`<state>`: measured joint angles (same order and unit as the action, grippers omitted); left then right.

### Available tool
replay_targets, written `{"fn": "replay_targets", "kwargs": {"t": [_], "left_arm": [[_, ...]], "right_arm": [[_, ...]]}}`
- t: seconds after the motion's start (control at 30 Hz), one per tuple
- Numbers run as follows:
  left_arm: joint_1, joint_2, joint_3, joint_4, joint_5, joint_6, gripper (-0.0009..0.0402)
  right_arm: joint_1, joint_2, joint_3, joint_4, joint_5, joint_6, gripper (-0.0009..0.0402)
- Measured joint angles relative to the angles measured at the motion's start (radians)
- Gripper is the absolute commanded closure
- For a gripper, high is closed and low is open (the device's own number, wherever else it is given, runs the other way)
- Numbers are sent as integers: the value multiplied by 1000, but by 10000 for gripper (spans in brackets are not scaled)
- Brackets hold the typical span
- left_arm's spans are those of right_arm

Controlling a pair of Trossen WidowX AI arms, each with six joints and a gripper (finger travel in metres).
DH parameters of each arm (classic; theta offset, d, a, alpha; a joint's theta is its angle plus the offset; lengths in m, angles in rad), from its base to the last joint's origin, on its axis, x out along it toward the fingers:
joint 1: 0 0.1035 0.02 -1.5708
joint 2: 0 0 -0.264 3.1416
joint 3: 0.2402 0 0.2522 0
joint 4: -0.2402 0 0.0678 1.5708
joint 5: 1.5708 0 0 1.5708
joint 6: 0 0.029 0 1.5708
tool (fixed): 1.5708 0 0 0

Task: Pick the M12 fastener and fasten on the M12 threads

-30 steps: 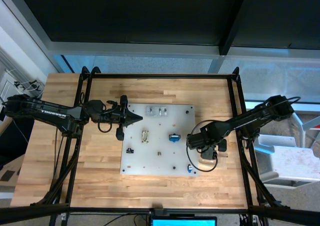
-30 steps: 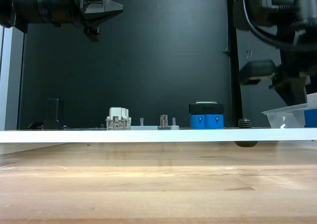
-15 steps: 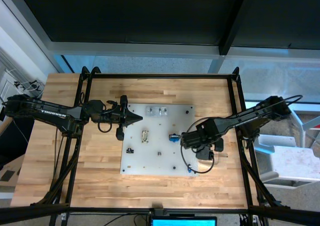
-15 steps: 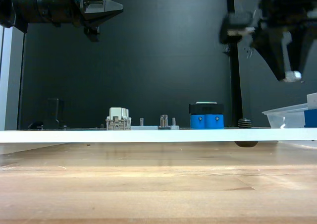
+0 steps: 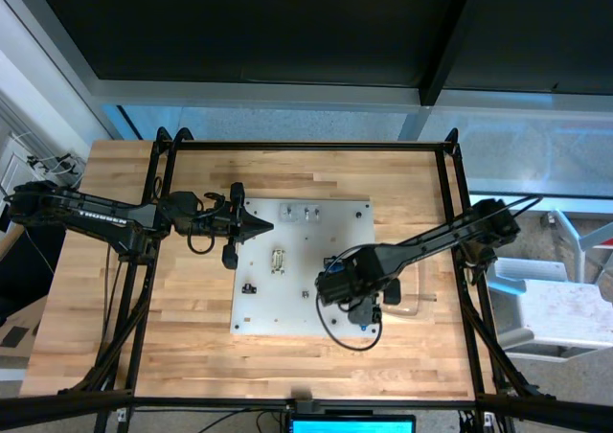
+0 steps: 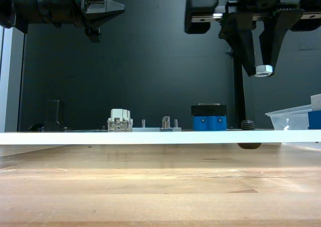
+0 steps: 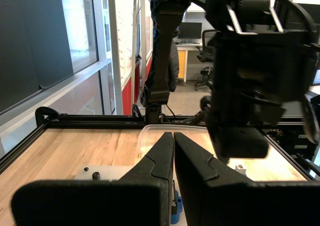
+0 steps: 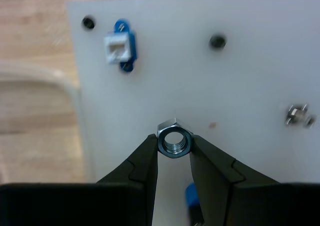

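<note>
The right gripper [image 6: 263,70] hangs high over the white board [image 5: 278,308], in the high view at about 4 o'clock from the board's centre, with its fingers pointing straight down. Its jaws are drawn in to a narrow gap and pinch the M12 nut [image 8: 174,140] between their tips, one finger on each side. The right wrist view looks straight through the nut's threaded bore. The nut is up in the air, well clear of the board, touching nothing but the two fingertips. The M12 stud [image 6: 246,124] stands bare near the board's near right edge, its black ribs showing. In the low view the nut sits between 12 and 1 o'clock from the stud, well apart from it. In that same view the clear tray [image 6: 290,118] lies at the stud's 3 o'clock and a blue connector [image 6: 208,122] at its 9 o'clock. The left gripper [image 7: 173,138] is held high over the board's far left edge, about 10 o'clock from the centre. Its fingers are pressed flat together with nothing between them, and their tips point toward 3 o'clock.
</note>
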<state>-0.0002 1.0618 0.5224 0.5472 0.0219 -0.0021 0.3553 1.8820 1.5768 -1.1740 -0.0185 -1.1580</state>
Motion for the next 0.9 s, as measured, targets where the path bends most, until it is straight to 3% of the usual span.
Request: {"fn": "replay_targets", "kwargs": {"t": [0.37, 0.9], "left_arm": [[0, 0, 0, 0, 0, 0, 393], [0, 0, 0, 0, 0, 0, 393]], "right_arm": [[44, 182, 187, -23, 0, 0, 373], [59, 274, 231, 2, 0, -57, 373]]}}
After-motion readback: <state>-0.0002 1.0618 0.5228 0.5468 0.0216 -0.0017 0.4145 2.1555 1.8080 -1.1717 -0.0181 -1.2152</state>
